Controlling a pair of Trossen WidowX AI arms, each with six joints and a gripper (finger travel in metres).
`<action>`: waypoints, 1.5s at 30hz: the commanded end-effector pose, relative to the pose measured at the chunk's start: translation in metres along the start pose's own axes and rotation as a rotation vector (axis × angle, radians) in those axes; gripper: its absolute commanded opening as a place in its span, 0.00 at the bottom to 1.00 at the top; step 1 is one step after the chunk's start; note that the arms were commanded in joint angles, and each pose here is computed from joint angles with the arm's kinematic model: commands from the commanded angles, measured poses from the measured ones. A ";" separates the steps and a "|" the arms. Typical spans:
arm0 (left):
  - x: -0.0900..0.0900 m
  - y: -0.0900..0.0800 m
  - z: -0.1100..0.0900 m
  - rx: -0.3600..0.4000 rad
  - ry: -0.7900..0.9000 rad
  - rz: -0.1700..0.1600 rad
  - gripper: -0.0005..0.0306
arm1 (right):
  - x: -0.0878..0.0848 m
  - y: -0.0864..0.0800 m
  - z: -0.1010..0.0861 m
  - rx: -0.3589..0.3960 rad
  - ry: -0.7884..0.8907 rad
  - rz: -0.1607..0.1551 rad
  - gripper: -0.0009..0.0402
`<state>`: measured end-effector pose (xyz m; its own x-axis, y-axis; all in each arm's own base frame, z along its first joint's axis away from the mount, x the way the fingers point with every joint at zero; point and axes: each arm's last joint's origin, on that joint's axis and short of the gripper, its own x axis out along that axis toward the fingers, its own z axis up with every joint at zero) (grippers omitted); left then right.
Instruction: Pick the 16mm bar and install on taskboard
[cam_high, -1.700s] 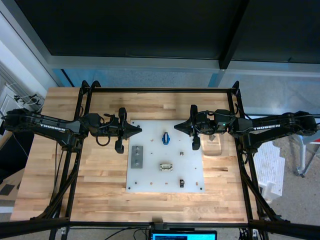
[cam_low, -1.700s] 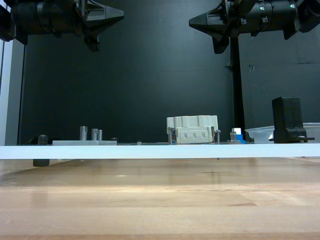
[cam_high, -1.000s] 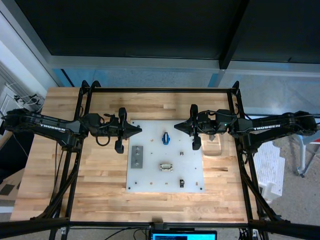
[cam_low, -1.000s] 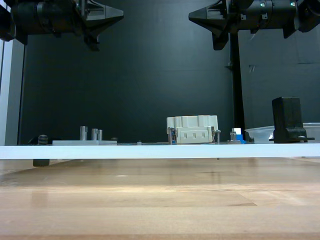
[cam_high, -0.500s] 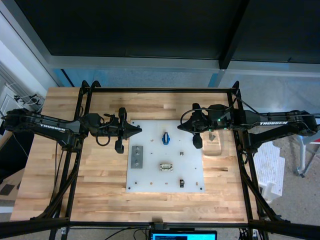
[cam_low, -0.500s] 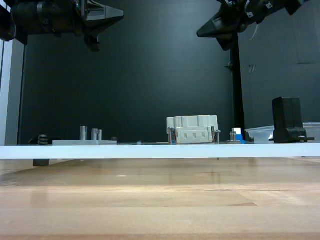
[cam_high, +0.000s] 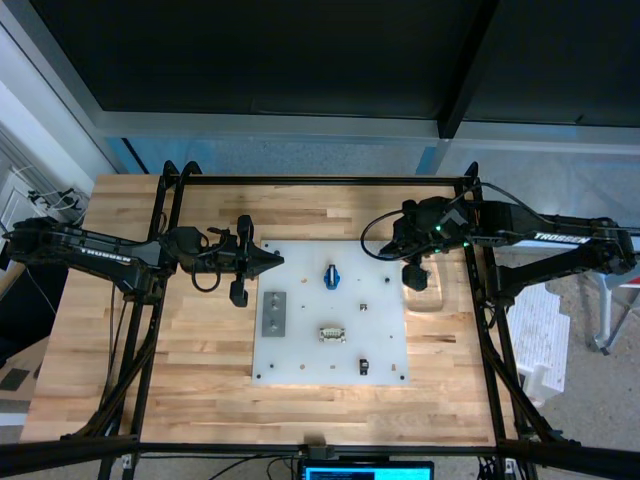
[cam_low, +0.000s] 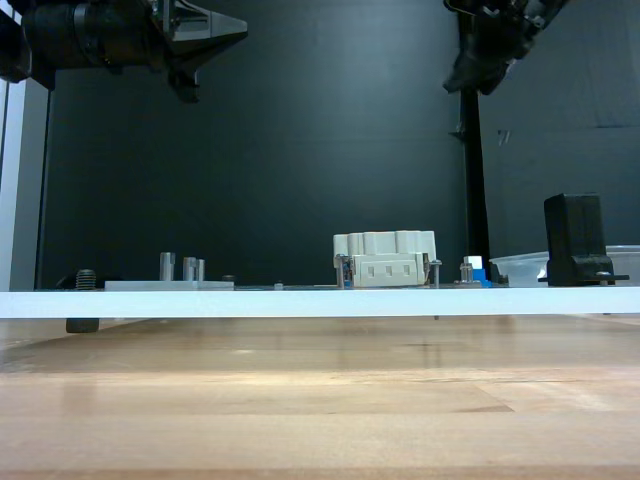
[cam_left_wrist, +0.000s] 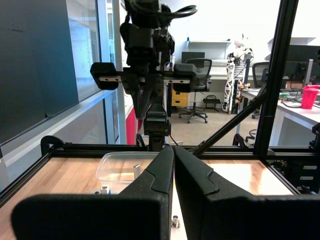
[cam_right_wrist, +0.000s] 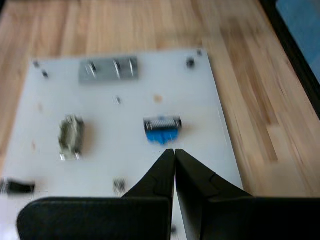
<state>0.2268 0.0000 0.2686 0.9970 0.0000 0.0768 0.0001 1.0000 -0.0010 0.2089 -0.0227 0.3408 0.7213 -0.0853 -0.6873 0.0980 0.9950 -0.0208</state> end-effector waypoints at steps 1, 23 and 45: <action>0.000 0.000 0.000 0.000 0.000 0.000 0.02 | -0.007 -0.005 -0.003 -0.015 0.069 -0.016 0.02; 0.000 0.000 0.000 0.000 0.000 0.000 0.02 | -0.040 -0.020 -0.027 -0.215 0.491 0.023 0.02; 0.000 0.000 0.000 0.000 0.000 0.000 0.02 | -0.029 -0.020 -0.038 -0.657 0.671 0.240 0.02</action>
<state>0.2268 0.0000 0.2686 0.9970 0.0000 0.0768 0.0001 1.0000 -0.0013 0.1589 -0.0378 0.3352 0.1169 -0.0349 -0.9925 -0.5398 0.8366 -0.0930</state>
